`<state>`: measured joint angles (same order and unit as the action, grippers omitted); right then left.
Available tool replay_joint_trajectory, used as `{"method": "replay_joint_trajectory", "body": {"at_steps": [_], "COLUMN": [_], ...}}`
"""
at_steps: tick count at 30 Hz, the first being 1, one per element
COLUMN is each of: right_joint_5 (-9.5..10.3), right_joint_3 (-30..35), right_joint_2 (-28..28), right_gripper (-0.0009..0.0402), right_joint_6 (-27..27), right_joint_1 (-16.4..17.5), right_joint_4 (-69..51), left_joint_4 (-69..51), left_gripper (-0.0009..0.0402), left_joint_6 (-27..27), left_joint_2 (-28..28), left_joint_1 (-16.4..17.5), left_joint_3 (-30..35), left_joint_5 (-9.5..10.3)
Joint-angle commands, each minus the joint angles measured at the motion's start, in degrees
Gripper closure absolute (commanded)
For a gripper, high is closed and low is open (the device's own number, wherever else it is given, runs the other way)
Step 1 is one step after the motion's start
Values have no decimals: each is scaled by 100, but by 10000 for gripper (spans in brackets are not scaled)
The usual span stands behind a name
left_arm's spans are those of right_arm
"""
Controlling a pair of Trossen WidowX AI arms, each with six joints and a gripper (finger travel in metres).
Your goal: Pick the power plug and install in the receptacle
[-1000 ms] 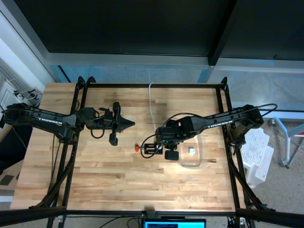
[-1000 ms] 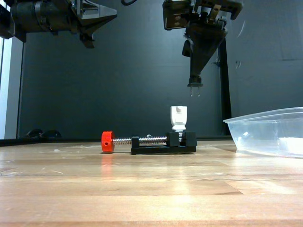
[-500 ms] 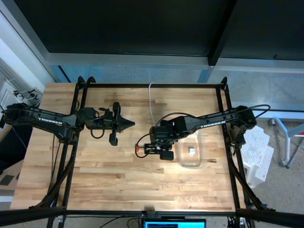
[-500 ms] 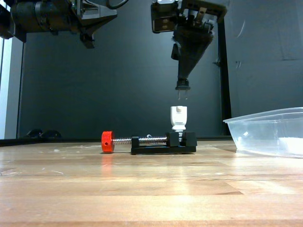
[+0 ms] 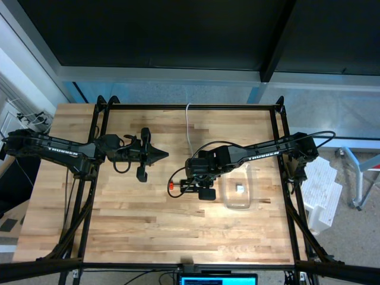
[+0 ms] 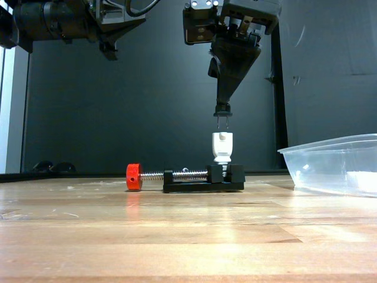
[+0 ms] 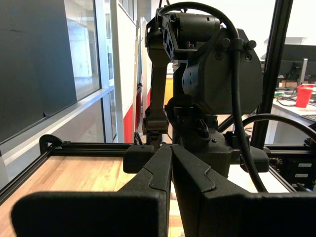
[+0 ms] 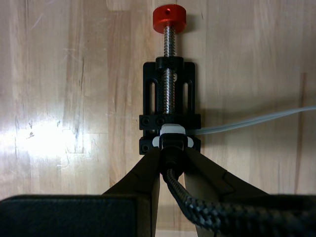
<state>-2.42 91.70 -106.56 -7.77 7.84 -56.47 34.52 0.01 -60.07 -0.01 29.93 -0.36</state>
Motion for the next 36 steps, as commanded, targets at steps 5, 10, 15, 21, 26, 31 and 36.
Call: {"method": "replay_joint_trajectory", "body": {"at_steps": [5, 10, 15, 21, 26, 31, 36], "right_joint_5": [-11, -11, -11, -11, -11, -9, 4], "right_joint_3": [-81, -83, -120, -127, -127, -157, -192], "right_joint_2": [4, 4, 4, 4, 4, 4, 4], "right_gripper": [393, 393, 393, 393, 393, 393, 393], "right_joint_6": [-7, 33, 42, 59, 59, 59, 59], "right_joint_1": [0, -2, -4, -4, -4, -4, -4], "right_joint_4": [66, 68, 72, 87, 111, 120, 170], "left_joint_4": [0, 0, 2, 0, 2, 2, 2], "left_gripper": [393, 393, 393, 393, 393, 393, 393], "left_joint_6": [-2, 0, 0, 0, -2, -2, -2], "left_joint_2": [-2, -2, -2, -2, -2, -2, -2], "left_joint_1": [0, 2, 2, 2, 2, 2, 2], "left_joint_3": [2, 2, 2, 2, 2, 2, 2], "left_joint_5": [-2, -2, -2, -2, -2, -2, -2]}}
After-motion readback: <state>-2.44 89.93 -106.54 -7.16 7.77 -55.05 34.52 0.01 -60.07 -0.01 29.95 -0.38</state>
